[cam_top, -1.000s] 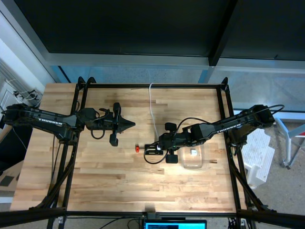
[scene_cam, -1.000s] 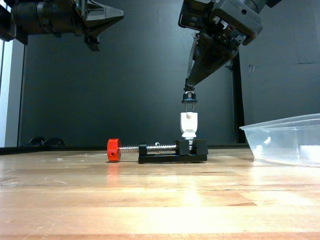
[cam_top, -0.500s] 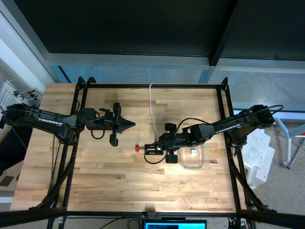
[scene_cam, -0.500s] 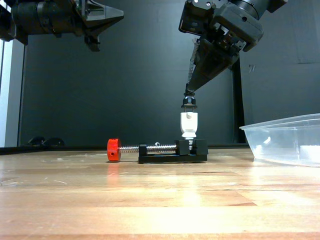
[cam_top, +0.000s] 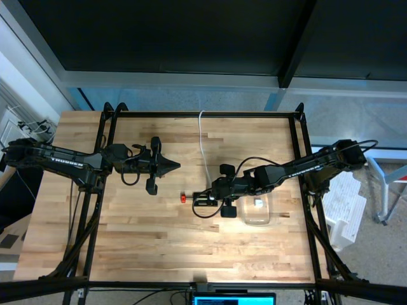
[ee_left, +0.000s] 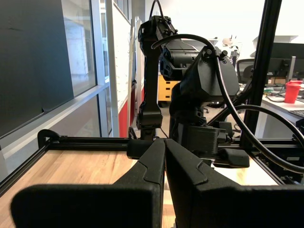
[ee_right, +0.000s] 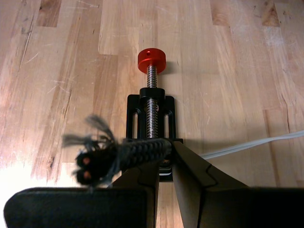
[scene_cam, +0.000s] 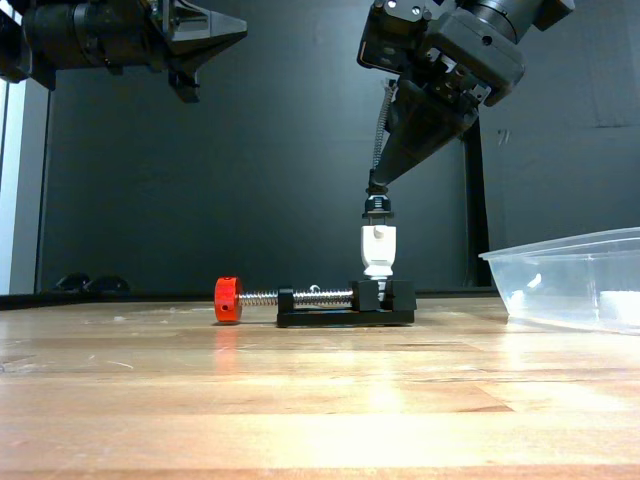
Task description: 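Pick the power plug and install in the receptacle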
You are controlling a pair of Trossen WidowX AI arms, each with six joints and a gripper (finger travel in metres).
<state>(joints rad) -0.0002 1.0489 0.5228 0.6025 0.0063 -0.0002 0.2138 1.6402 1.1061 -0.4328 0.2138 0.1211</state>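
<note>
The white receptacle (scene_cam: 377, 247) stands upright in a small black vise (scene_cam: 346, 300) with a red-orange knob (scene_cam: 228, 299). The tiny black power plug (scene_cam: 377, 207) sits directly on the receptacle's top, its prongs no longer visible. My right gripper (scene_cam: 379, 188) points down from above and is shut on the plug. In the right wrist view the plug's braided black cable (ee_right: 128, 152) trails past the fingertips, above the vise (ee_right: 151, 111) and knob (ee_right: 151, 59). My left gripper (cam_top: 175, 166) hangs shut and empty, high over the table's left half, far from the vise (cam_top: 203, 199).
A clear plastic tray (cam_top: 257, 213) holding a small white block lies just right of the vise. The receptacle's white cable (cam_top: 203, 143) runs toward the table's far edge. A black frame (cam_top: 203, 114) borders the wooden table.
The right gripper has lowered the plug: its prongs showed above the receptacle a second ago, and now the plug rests on it. The left arm has not moved.
</note>
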